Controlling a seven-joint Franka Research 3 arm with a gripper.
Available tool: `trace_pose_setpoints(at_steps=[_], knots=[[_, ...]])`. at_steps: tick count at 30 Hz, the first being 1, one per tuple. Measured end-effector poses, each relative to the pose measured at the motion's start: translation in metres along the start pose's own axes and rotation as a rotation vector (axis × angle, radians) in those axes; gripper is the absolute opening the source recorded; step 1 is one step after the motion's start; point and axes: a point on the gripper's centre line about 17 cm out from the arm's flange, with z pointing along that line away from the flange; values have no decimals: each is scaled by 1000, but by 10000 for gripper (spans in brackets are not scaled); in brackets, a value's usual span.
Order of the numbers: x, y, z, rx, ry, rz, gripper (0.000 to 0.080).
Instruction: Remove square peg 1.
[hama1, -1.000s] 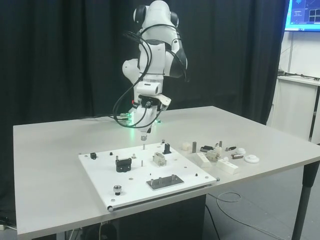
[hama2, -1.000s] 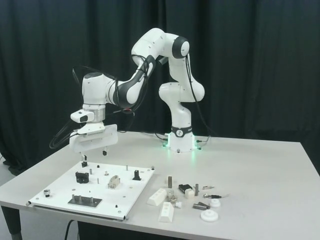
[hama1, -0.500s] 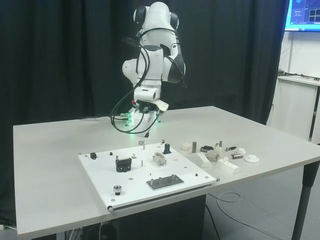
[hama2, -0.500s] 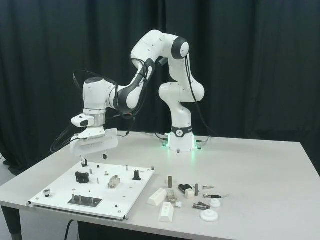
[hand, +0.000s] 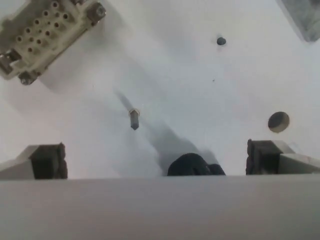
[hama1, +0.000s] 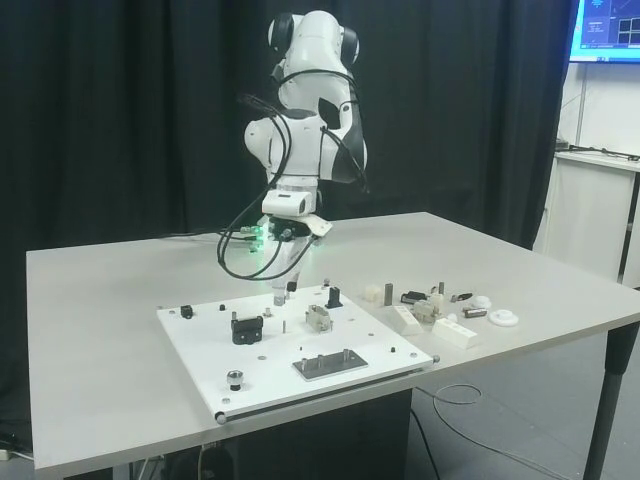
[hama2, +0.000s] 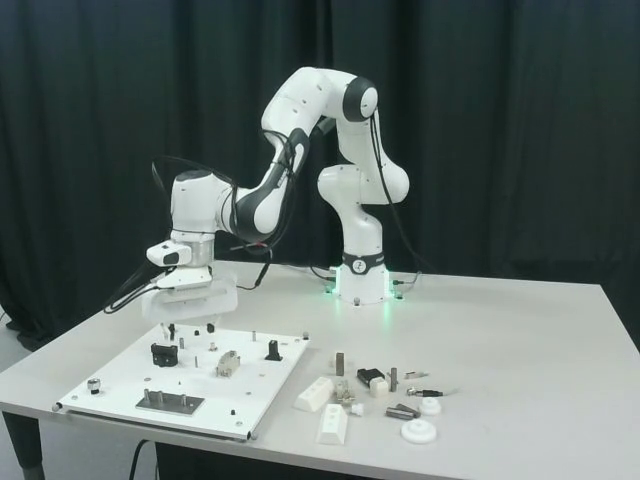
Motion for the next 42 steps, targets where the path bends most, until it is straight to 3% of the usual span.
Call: trace_pose_setpoints(at_steps=[21,42], knots=[[-5,-15,36,45,-5,-3,800],[-6,-19,56,52,-5,12,800]])
